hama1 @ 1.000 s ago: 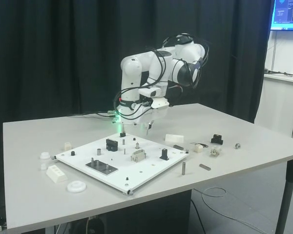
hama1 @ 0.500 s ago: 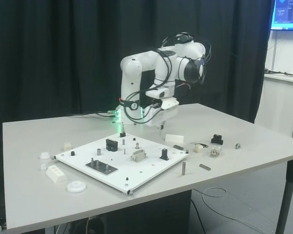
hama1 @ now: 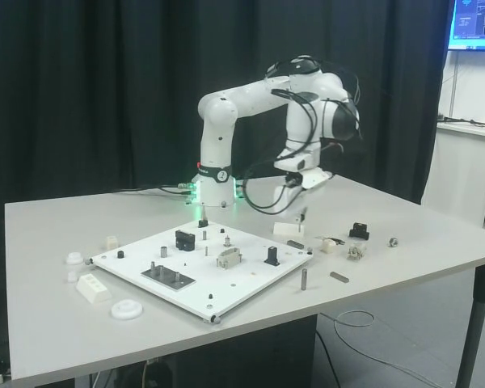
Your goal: Place round peg 1.
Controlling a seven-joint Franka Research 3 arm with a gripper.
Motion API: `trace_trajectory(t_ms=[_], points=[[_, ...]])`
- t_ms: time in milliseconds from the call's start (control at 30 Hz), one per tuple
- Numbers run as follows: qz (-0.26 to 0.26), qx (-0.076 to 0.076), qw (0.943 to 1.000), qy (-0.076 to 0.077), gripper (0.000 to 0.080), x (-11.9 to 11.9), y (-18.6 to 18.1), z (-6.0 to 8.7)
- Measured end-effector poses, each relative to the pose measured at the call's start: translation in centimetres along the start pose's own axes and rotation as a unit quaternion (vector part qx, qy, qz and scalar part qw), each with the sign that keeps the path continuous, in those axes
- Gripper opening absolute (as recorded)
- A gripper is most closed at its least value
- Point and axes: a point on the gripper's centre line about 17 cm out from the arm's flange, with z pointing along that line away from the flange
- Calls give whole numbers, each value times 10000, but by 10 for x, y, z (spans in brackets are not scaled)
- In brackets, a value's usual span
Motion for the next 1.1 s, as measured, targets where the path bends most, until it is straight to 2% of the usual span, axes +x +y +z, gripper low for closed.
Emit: trace_trajectory(t_ms=[433,733,767,933,967,1100], points=[[-88,-250,9996,-133,16,22,-29,32],[-108,-376,9991,-144,16,26,-39,42],[-108,-389,9991,-142,80,27,-39,43],[-64,-398,9991,-144,80,28,-43,44],[-68,-400,9991,-143,403,28,-43,43],[-87,-414,9990,-130,403,30,-44,42]])
